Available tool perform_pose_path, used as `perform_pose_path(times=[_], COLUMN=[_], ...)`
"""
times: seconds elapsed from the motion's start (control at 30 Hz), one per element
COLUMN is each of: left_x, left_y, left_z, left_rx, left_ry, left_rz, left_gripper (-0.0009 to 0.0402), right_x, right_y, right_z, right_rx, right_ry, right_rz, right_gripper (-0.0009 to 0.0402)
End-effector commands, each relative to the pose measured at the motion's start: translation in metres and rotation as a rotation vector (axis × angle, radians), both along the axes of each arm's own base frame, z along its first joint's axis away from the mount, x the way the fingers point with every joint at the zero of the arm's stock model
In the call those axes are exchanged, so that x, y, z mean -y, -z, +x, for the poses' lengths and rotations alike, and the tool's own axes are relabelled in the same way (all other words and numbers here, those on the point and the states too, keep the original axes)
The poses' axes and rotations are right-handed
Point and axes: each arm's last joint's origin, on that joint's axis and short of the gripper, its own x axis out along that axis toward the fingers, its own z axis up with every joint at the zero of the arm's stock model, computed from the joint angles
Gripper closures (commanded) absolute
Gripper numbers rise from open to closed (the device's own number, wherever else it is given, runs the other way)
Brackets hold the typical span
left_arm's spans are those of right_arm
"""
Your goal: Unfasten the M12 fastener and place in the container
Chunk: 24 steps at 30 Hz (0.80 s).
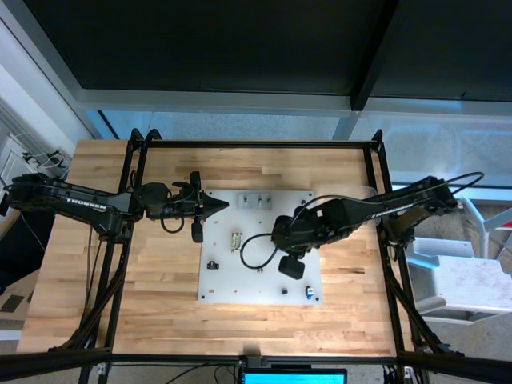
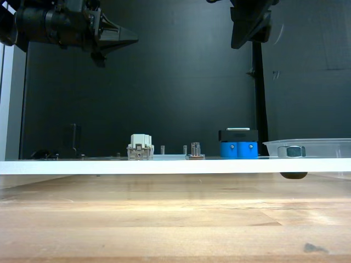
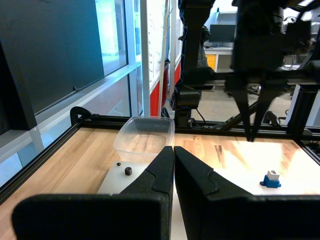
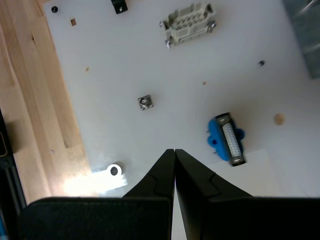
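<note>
Jaws closed: left gripper, right gripper

i'm looking at a pale wooden table framed by black rails. a white board lies flat on it, about mid-table. the clear container sits on the wood just off the board's far right corner. the left gripper hangs over the board's far left edge, the right gripper high above its right half, each with fingers pressed together.
</note>
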Motion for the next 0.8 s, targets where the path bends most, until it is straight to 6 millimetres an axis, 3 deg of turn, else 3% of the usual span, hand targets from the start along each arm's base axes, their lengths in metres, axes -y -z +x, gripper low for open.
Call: perform_pose_path(times=[0.03,0.43,0.8], left_x=[0.000,0.000,0.000], left_y=[0.000,0.000,0.000], left_z=[0.000,0.000,0.000], left_rx=[0.000,0.000,0.000], left_ry=[0.000,0.000,0.000], left_rz=[0.000,0.000,0.000], left_gripper=[0.0393,0.0393,0.0393], right_x=[-0.005,-0.029,-0.046], right_y=[0.004,0.019,0.035], right_z=[0.007,0.017,0.023], right_rx=[-0.034,-0.217,-0.266], right_ry=[0.047,0.163,0.240], right_rz=[0.021,0.037,0.070], right_gripper=[0.0393,0.0393,0.0393])
